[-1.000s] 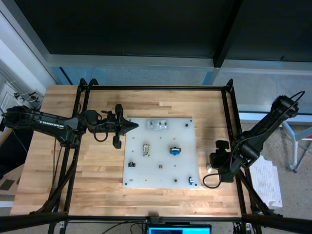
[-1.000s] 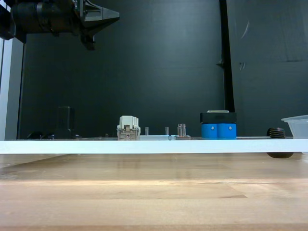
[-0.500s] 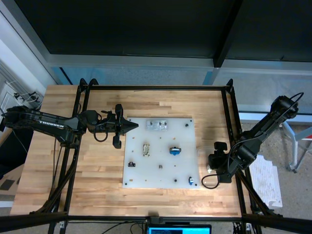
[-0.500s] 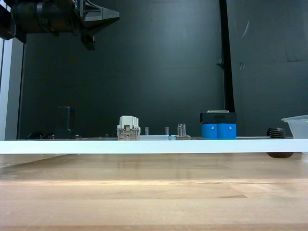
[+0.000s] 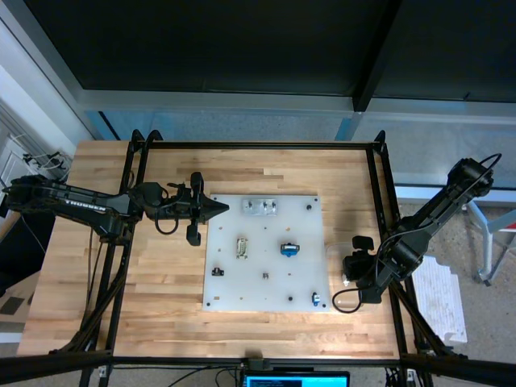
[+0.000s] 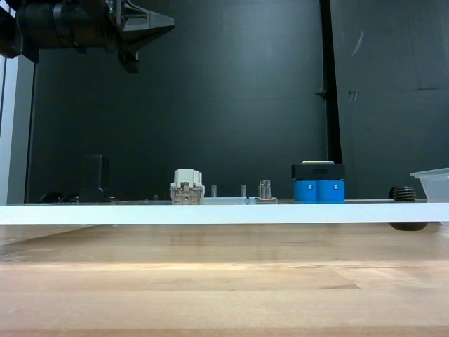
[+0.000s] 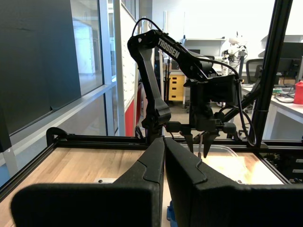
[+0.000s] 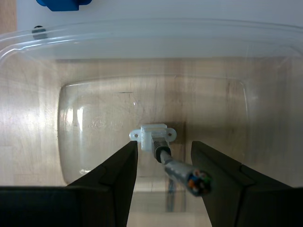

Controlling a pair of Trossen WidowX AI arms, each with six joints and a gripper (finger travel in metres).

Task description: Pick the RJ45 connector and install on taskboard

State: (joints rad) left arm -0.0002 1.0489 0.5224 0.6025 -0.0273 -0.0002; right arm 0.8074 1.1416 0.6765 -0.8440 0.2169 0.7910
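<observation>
left gripper point(image 5: 223, 208) high over the taskboard point(image 5: 250, 294), at its left edge toward the far corner, pointing across toward its right side. fingers pressed together, nothing between them. in the low view, well clear above the taskboard's top face.

right gripper point(image 8: 164, 145) just off the taskboard's right edge, nearer its near corner than its far one, pointing down into a clear plastic tray point(image 8: 151, 42) set on the wooden table point(image 5: 161, 306) beside that edge. fingers spread apart, clamped on nothing.

rj45 connector point(image 8: 152, 135) on the tray floor, off the taskboard, not yet on any fitting. pale and see-through, with two small ears at its sides, joined to a short grey cable stub point(image 8: 176, 166) with coloured wire ends bared at the free end. connector just ahead of the spread fingertips, in line with the gap between them; cable stub inside that gap, apart from both fingers. height of the fingertips above the tray floor not clear.

small blue fitting point(image 8: 59, 4) on the taskboard just beyond the tray's rim. near the taskboard's middle, a blue block point(image 6: 318, 188) with a black top. left of the middle, a pale grey housing point(image 6: 187, 188). by the taskboard's far edge, a silver fitting point(image 5: 260, 207).
</observation>
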